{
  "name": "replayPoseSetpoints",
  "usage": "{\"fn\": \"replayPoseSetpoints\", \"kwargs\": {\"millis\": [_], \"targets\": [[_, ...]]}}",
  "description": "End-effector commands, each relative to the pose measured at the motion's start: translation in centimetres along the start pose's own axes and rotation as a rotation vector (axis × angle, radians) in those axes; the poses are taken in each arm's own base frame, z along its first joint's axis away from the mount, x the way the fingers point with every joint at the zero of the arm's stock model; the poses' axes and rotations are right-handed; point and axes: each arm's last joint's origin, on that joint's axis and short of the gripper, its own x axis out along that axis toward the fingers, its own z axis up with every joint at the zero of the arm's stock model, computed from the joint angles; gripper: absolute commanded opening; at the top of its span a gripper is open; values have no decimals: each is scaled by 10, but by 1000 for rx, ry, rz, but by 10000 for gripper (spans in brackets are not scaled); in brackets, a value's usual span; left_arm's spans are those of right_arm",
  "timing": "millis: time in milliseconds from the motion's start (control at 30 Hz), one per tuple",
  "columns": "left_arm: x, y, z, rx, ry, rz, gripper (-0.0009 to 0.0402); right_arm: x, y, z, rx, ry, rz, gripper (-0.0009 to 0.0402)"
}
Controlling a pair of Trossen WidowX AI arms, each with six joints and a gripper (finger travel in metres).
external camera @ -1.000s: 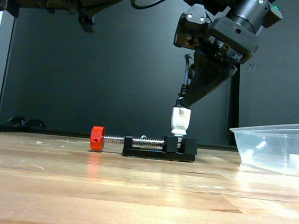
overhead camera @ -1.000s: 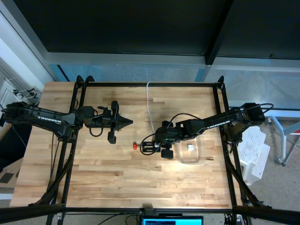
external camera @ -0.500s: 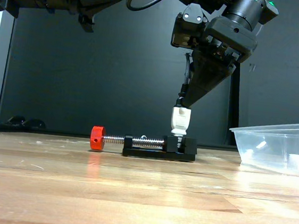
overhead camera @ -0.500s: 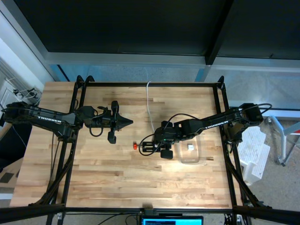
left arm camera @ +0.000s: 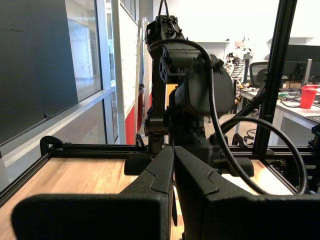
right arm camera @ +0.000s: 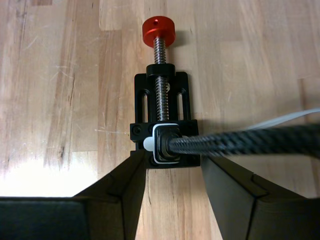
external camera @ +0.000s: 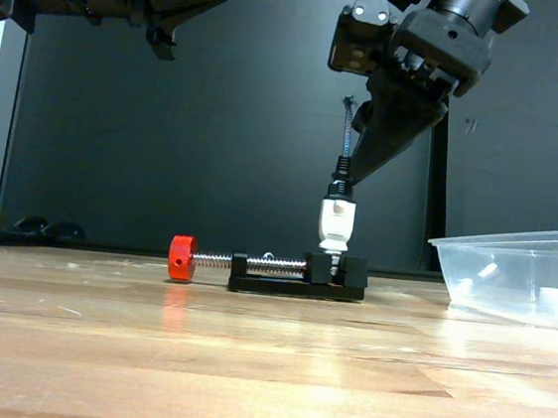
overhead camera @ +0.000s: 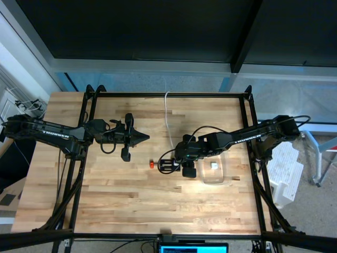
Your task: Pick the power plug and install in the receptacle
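Pale butcher-block wooden desk (overhead camera: 131, 205) w/ black metal frame rail (overhead camera: 210, 95) round it. Dark wall panel (overhead camera: 131, 26) behind, grey speckled floor (overhead camera: 316, 105) at side. Tall glass windows (left arm camera: 82, 50) in bright office beyond.

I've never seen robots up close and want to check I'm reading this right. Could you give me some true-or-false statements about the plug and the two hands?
1. The plug stands in the receptacle. True.
2. The right hand is clamped on the plug. False: its fingers are spread, either side of the cable.
3. The left hand hangs over the receptacle. False: it is shut, raised well off to the left.
4. The red knob is at the receptacle's end away from the tray. True.
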Motion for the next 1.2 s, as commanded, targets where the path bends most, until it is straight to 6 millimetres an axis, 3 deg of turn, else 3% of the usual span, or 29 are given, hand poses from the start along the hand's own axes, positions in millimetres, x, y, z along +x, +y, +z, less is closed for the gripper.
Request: {"fn": "replayPoseSetpoints", "kwargs": {"millis": [33,400,733,867,1033,1200], "targets": [[0,0,0,0,0,0,0,-13,-1,1,3,-19,3,171],[0,0,0,0,0,0,0,-74,-7,-7,7,-88,20,182],[0,0,0,0,0,0,0,-80,-9,-15,-21,-73,16,157],[0,0,0,0,0,0,0,-87,-11,-14,-53,-128,-6,127],[0,0,0,0,0,0,0,-106,-16,-9,-63,-376,10,62],[0,0,0,0,0,0,0,-119,-38,-13,-9,-595,-10,-4]]}}
